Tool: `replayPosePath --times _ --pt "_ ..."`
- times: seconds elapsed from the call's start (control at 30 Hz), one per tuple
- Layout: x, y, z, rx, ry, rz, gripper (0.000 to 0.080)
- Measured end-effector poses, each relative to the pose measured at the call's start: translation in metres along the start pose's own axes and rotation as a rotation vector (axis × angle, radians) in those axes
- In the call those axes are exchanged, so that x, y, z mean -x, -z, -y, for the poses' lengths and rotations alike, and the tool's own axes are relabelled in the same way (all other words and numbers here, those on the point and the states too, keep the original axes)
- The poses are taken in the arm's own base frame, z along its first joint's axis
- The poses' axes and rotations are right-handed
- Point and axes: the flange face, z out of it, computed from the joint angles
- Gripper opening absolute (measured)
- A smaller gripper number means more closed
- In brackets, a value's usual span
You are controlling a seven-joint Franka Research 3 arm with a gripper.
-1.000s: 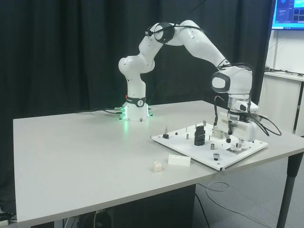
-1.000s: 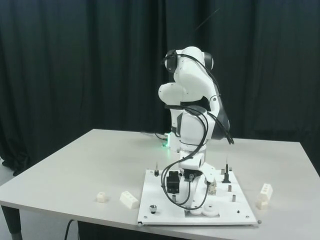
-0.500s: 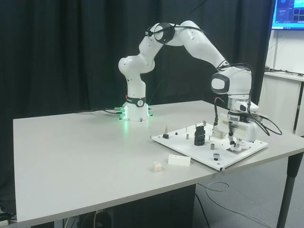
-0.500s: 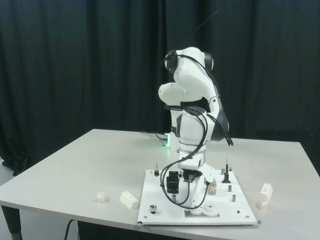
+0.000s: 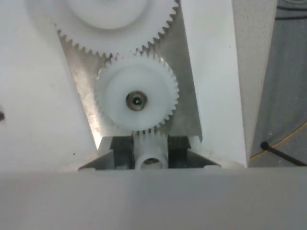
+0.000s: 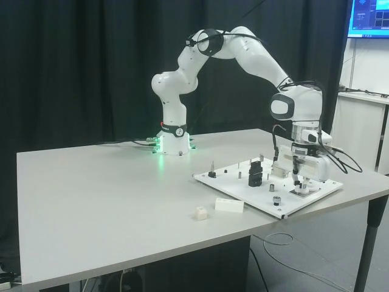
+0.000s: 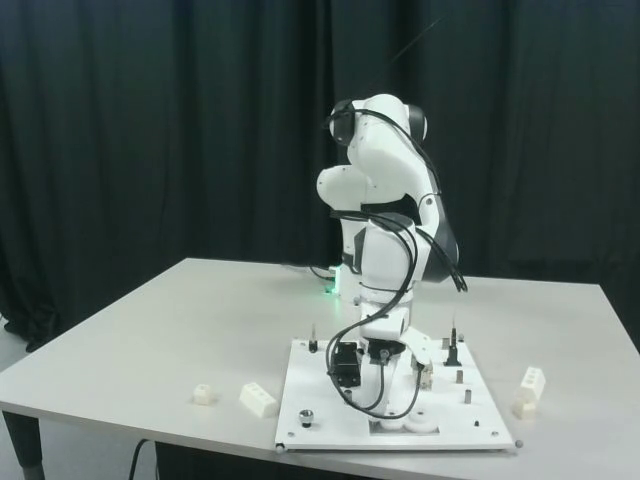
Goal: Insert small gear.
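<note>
The small gear [image 5: 150, 152] sits low over the white assembly board [image 6: 231, 184], near its far right corner, teeth just touching the medium gear [image 5: 137, 91], which meshes with the large gear [image 5: 115, 21] beyond. The risk, as a judgement: teeth meeting crown to crown, or the bore missing its peg, would jam the gear tilted. The gripper [image 5: 151, 160] appears clamped on the small gear, jaws narrowly apart.

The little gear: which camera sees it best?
The wrist view: the small gear fills the near middle, teeth touching the middle gear. In both room views the gripper and arm hide it.
</note>
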Motion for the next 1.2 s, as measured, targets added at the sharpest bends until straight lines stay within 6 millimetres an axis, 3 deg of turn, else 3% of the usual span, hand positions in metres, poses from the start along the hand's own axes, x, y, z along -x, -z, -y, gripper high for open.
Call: replayPosePath --times 0.4,0.87,1.2 --pt "-0.0004 0.0001 0.0001 0.002 0.025 0.001 0.0143" --pt "-0.0011 0.0001 -0.0005 0.003 -0.187 0.0 0.0143" --pt "-0.0012 -0.0001 -0.0004 0.001 -0.088 0.005 0.0143"
